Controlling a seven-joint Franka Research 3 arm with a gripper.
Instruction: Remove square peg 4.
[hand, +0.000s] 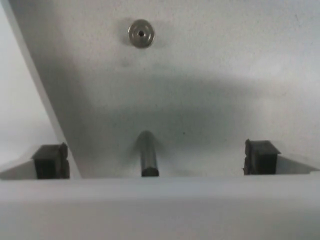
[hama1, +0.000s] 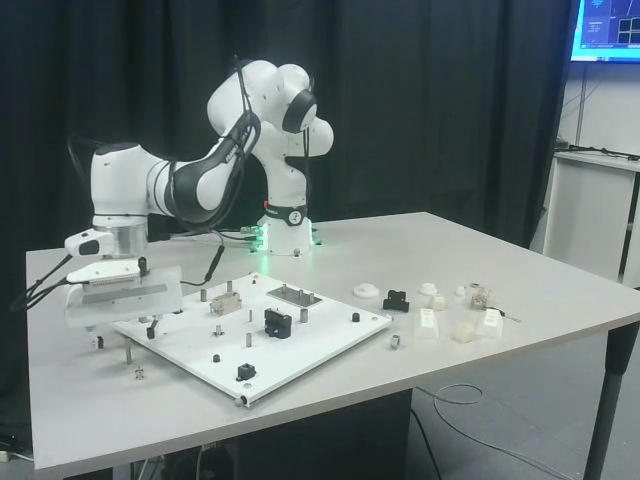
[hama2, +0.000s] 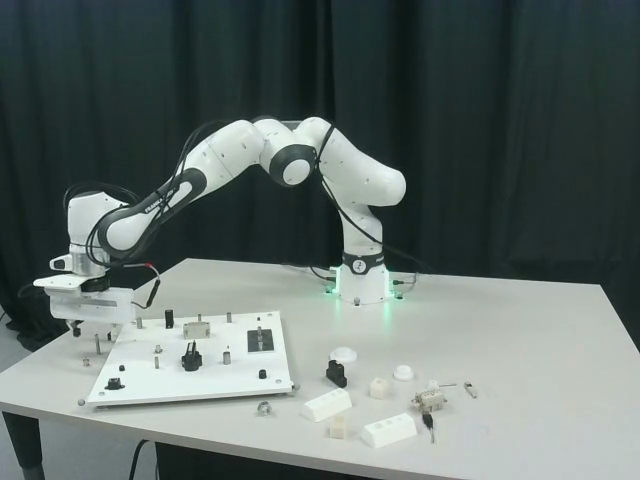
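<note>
A slim grey peg (hand: 148, 156) stands upright on the white board (hand: 210, 90), near the board's edge. My gripper (hand: 155, 160) is open, one black fingertip (hand: 50, 161) on each side of the peg and well apart from it. In the first room view the gripper (hama1: 124, 335) hangs low over the board's (hama1: 310, 345) far left corner, with the peg (hama1: 127, 352) below the hand. The second room view shows the gripper (hama2: 90, 338) at the same corner of the board (hama2: 225, 378). I cannot tell whether the peg is square.
A round metal bolt head (hand: 141, 33) sits in the board beyond the peg. Several other pegs and black parts (hama1: 276, 322) stand on the board. Loose white blocks (hama1: 462, 330) and a black part (hama1: 395, 299) lie on the table to its right. The arm's base (hama1: 285, 235) stands behind.
</note>
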